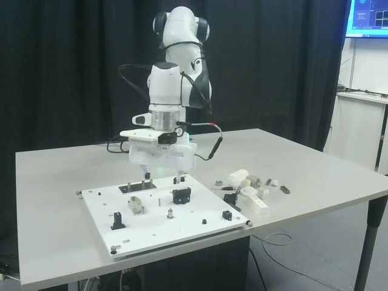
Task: Remove square peg 1.
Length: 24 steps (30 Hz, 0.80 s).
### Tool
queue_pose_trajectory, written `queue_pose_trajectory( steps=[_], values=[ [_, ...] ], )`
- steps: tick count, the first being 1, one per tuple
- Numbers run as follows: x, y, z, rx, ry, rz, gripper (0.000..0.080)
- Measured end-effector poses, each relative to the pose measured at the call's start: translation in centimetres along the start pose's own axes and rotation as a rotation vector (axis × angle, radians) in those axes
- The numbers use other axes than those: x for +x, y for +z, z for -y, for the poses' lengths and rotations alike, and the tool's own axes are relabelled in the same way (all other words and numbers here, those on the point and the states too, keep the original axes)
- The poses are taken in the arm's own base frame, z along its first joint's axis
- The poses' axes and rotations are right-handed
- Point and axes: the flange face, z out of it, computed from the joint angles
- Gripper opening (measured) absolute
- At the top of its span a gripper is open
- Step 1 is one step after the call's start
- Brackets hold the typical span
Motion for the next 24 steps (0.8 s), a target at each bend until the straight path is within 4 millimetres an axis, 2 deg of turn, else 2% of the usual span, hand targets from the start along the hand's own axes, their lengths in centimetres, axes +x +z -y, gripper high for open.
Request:
queue_pose_trajectory(
  steps=[12, 24],
  values=[
    [-0.2, 2.6, -0.4, -0.035, 0.006, 0.017, 0.08],
    [-0.5, 4.0, -0.6, -0.056, -0.069, 0.025, 0.08]
  ],
)
